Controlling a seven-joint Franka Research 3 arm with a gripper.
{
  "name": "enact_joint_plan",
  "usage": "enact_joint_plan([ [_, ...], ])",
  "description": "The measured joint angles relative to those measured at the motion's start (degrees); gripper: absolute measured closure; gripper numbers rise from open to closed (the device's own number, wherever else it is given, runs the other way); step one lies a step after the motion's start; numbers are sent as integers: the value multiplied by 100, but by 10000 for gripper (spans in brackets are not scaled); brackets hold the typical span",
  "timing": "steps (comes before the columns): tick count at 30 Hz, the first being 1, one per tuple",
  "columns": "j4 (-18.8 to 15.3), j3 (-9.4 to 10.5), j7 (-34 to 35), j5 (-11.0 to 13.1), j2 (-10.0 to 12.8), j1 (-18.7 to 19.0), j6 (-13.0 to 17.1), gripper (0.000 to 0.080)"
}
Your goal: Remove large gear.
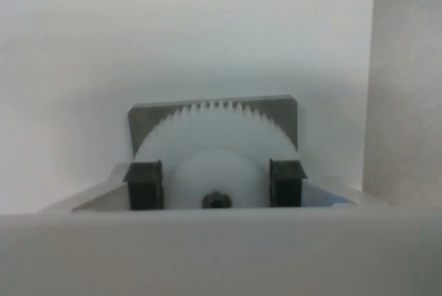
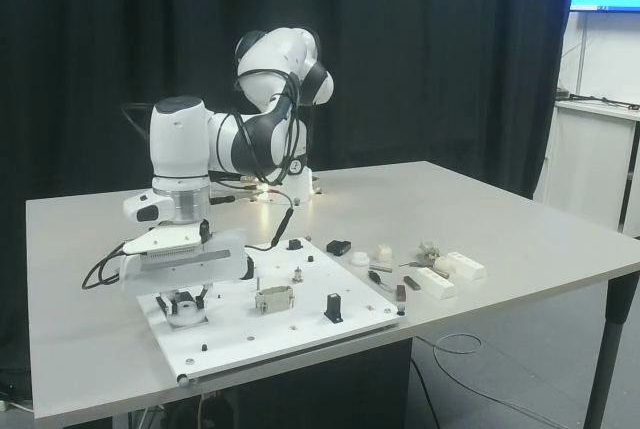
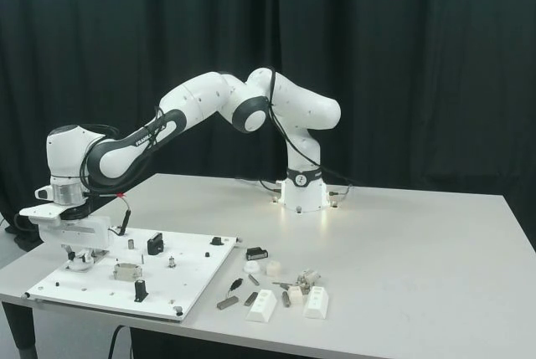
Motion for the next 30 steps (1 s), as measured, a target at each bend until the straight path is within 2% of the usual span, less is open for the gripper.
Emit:
enact_joint_plan([
  [15, 28, -19, 10, 0, 2, 4, -25, 471],
  [30, 342, -223, 151, 0, -3, 29, -445, 472],
])
